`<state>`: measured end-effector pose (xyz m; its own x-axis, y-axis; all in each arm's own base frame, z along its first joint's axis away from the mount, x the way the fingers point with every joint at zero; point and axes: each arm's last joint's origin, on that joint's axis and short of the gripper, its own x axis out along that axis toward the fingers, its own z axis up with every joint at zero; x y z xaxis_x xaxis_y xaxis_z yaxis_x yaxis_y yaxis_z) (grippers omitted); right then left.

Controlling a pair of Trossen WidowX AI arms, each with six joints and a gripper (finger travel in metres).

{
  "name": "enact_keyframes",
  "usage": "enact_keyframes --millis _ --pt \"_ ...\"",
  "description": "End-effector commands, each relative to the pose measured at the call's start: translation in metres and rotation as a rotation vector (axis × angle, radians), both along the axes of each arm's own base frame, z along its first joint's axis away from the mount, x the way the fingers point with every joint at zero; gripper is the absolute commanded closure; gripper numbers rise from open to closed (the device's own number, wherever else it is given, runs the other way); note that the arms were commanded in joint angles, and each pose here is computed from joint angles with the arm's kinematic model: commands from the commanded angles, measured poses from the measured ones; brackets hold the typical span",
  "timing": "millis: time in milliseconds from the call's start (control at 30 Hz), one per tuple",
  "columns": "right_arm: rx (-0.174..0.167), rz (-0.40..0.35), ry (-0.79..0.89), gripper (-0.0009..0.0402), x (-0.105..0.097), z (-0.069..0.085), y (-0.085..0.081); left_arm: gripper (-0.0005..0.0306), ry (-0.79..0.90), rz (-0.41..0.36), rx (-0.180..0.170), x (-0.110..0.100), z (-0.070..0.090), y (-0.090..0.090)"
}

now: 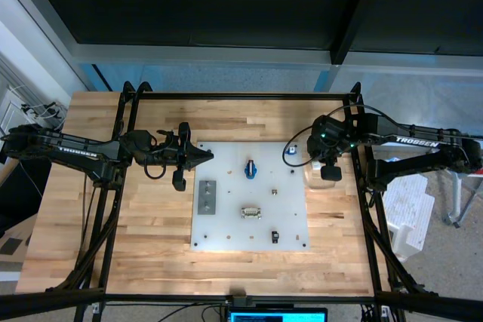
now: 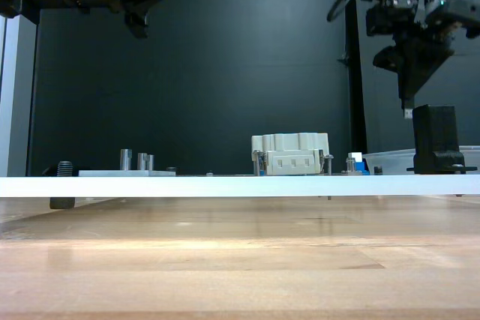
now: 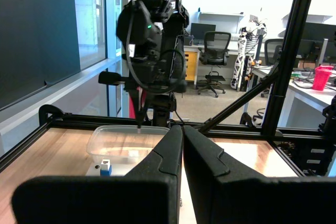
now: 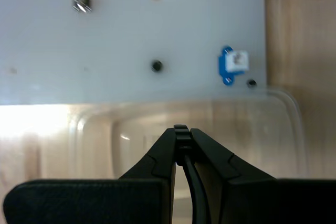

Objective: Pick the USB connector and install on taskboard

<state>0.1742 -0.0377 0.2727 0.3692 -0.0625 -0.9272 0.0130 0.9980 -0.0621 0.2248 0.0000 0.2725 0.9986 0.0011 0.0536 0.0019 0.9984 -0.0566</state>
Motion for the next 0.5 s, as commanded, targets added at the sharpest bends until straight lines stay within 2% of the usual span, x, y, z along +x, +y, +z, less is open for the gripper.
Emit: enact_keyframes --millis 33,100,267,300,433,500 --pt "-0.022 0.005 -0.006 0.0393 0.007 0.005 0.01 0.03 -0.001 0.0 0.0 0.0 0.0 0.0" --pt "-0.044 0.012 -0.003 0.0393 0.011 0.007 0.017 0.03 -0.001 0.0 0.0 0.0 0.0 0.0" --pt "-0.019 0.043 0.007 0.0393 0.024 0.01 0.036 0.03 0.0 0.0 0.0 0.0 0.0 0.0" --pt "-0.02 0.048 0.01 0.0393 0.027 0.011 0.041 0.03 0.0 -0.001 0.0 0.0 0.0 0.0" --pt "-0.064 0.055 0.016 0.0393 0.037 0.012 0.06 0.03 0.0 0.0 0.0 0.0 0.0 0.0" --pt "-0.05 0.043 0.016 0.0393 0.043 0.013 0.068 0.03 -0.001 0.0 0.0 0.0 0.0 0.0"
